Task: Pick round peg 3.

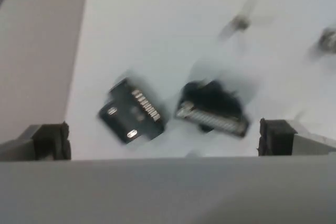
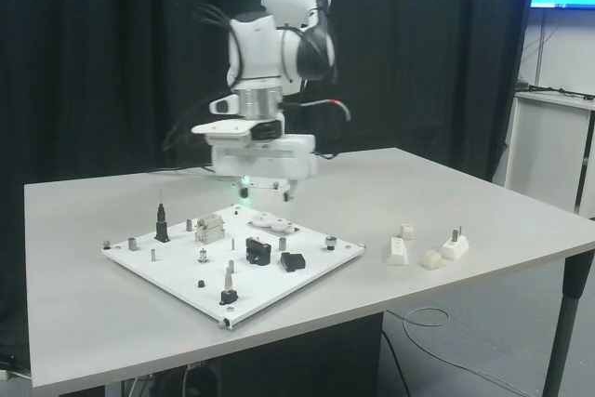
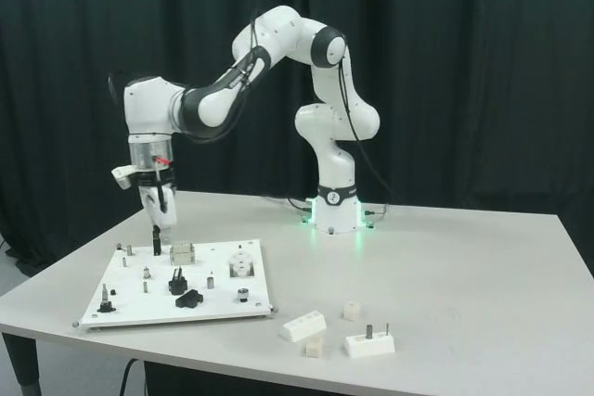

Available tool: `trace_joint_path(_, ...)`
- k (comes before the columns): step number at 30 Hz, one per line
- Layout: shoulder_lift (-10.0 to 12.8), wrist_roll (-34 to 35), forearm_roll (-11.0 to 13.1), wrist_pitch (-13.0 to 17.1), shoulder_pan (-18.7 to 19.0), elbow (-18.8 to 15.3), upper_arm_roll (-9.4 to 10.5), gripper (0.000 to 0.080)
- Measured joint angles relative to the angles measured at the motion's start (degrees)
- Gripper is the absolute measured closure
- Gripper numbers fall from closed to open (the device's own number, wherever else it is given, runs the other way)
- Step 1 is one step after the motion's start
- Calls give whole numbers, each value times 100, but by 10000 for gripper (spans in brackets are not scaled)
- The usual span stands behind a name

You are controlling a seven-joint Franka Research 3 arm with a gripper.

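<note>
**Peg not yet picked; arm above the board**

Gripper (image 1: 164,139) fingertips frame the wrist view, spread wide, with nothing held. Beyond them two black connectors (image 1: 134,113) lie on the white board (image 2: 316,262). Round peg 3 cannot be singled out among the board's small pegs; grasping remains. Which peg sits beneath the gripper is unclear.

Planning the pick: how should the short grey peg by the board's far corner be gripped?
Probably by the upper shaft of the short grey round metal peg, from straight above: it stands upright on the flat white board, its sides free.
</note>
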Motion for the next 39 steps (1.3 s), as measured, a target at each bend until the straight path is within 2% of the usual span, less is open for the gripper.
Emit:
trace_joint_path(23, -36, 2038, -392, -187, 1475, -31, 5, 3)
trace_joint_path(39, -34, 3391, -436, -215, 2410, -126, 75, 3)
